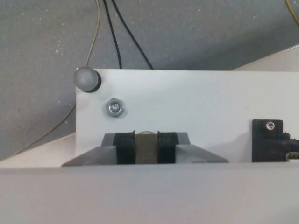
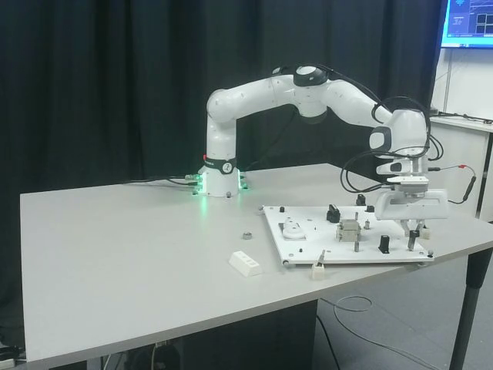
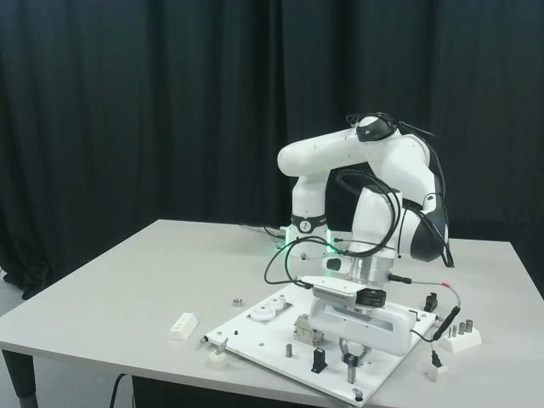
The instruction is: Insert square peg 4.
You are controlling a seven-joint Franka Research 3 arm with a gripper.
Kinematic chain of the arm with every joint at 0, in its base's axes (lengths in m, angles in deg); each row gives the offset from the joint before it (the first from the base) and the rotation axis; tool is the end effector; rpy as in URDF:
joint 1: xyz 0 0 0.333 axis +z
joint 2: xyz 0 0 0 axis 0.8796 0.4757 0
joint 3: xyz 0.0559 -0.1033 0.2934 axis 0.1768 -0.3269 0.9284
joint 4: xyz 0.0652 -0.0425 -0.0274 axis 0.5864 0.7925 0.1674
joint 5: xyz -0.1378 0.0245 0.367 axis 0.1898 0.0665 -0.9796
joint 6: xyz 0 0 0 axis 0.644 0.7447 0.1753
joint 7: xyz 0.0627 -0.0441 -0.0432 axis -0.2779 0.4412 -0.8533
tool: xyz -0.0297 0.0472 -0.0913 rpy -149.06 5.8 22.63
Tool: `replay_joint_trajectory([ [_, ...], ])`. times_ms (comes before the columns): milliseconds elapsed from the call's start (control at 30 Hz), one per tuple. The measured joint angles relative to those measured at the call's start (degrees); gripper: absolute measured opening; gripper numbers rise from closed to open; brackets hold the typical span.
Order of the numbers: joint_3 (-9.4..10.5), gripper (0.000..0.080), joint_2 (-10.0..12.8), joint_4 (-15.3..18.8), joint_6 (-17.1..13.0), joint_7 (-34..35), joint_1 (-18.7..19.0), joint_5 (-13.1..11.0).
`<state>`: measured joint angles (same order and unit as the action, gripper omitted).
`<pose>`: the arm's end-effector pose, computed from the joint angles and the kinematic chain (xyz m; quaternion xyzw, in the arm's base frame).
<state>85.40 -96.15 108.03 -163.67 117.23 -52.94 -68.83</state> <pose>0.6958 0.2405 0.2194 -0.8293 0.5313 -0.1707 0.0272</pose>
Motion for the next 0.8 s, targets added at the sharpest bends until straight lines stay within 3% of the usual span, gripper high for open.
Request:
replay_joint_trajectory([
  [800,0.81,0.0095,0.00,-0.04,-0.80,0.00,-0.08,0.00],
])
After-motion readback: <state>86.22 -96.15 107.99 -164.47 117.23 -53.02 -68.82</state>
